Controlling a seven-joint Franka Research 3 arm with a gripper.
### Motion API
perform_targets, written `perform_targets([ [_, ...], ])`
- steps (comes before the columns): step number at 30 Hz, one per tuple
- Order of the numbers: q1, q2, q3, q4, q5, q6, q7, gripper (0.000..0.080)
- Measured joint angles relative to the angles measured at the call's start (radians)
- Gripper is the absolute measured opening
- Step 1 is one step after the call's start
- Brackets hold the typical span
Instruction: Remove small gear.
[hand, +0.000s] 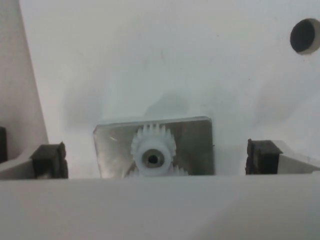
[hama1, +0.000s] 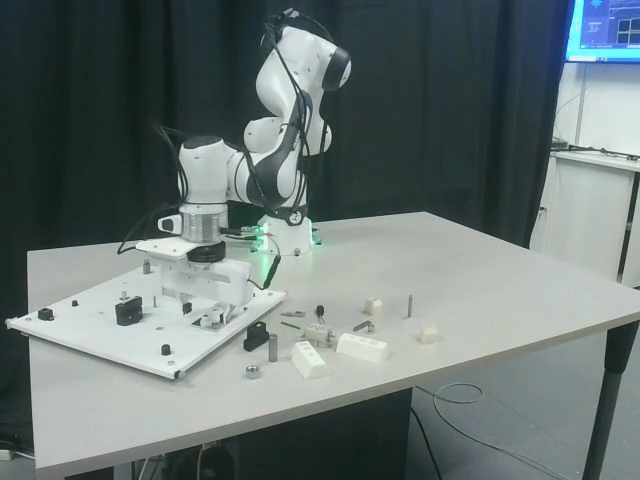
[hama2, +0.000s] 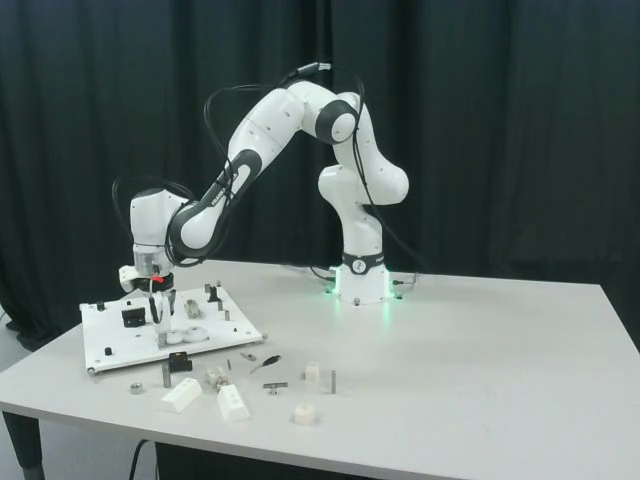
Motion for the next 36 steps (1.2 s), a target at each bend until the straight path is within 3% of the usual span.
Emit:
perform_targets([
  [5,0.000,0.004,0.002,0.000,0.004,0.005,0.000,0.0800],
  [6,0.000,0.005,0.002,0.001,0.006,0.007,0.000,0.0685],
  [15,-0.001,0.020,0.005,0.003,0.024,0.023,0.000,0.0685],
  [16,-0.001,0.022,0.005,0.003,0.027,0.025,0.000,0.0332],
  [20,-0.001,0.026,0.006,0.005,0.033,0.027,0.000,0.0332],
  [21,-0.001,0.026,0.006,0.005,0.033,0.027,0.000,0.0190],
  [36,-0.001,0.026,0.005,0.007,0.033,0.023,0.000,0.0193],
])
